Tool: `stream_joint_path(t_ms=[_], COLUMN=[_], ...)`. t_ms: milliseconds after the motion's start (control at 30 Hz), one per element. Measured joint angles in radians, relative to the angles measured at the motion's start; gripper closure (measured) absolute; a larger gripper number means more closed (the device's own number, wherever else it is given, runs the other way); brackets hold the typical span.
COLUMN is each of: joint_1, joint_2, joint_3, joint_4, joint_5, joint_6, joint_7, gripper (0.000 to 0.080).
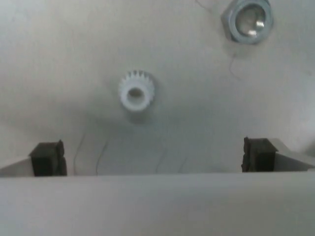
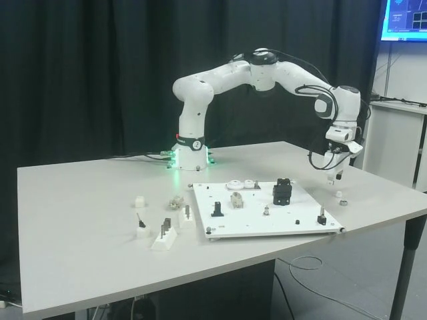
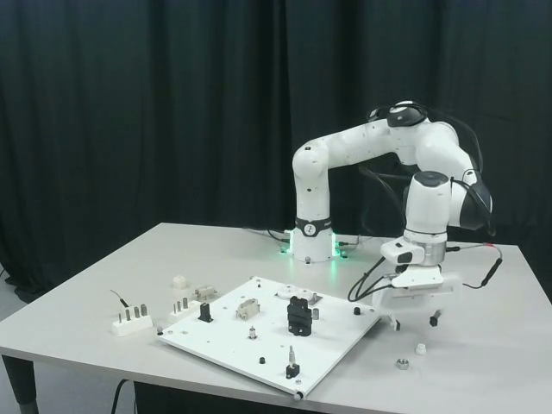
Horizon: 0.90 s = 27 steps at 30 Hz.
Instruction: Pick small gear.
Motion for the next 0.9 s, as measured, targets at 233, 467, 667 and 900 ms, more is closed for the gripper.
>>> stream_joint_path(t_ms=[233,467,667,900], joint_1=[-0.026,-0.049,-0.062,-0.072], joint_2=[0.0,0.001,0.001,0.004], joint_3=[0.037,0.071,0.091,0.103], joint_4=[0.027,0.048,0.064,0.076], joint_5=[0.0,0.0,0.0,0.0], joint_6=[0.045,0.069,0.073,0.092], joint_7=[0.008,0.015,0.026,0.034], gripper=[0.0003,0.0003,0.0003,0.0003])
